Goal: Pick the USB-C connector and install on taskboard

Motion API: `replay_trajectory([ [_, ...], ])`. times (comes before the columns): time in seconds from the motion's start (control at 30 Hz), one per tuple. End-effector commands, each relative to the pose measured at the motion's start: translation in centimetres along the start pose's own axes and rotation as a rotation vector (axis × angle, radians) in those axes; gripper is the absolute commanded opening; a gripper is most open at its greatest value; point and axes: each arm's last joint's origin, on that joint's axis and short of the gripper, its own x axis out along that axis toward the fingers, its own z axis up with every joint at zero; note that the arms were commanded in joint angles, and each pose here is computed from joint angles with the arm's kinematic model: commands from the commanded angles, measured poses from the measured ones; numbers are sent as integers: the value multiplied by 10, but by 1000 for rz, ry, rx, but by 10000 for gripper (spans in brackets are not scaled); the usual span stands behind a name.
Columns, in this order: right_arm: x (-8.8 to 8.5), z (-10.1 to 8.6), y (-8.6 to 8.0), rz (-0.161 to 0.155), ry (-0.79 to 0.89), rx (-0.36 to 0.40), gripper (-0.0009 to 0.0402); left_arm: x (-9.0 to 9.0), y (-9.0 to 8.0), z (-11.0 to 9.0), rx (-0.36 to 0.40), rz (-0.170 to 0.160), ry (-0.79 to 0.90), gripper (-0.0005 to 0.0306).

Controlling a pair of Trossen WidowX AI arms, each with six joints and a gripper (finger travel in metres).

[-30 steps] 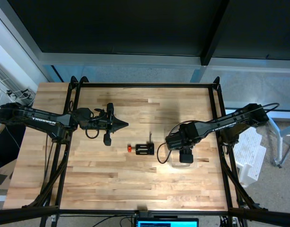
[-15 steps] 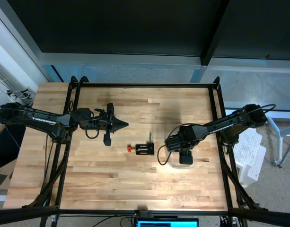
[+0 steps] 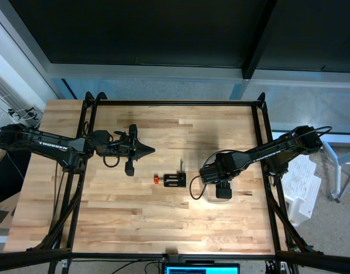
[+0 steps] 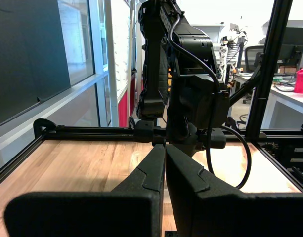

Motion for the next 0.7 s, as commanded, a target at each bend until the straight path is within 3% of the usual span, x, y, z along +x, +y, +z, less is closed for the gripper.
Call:
replay_trajectory([
  [0.03, 3, -1, 0, 3, 3, 0, 188, 0, 0, 0, 0, 0, 0, 0],
  [0.1, 5, -2, 0, 15, 7, 0, 188, 0, 0, 0, 0, 0, 0, 0],
  [0.7, 16, -4, 0, 18, -6, -2, 175, 0, 0, 0, 0, 0, 0, 0],
])
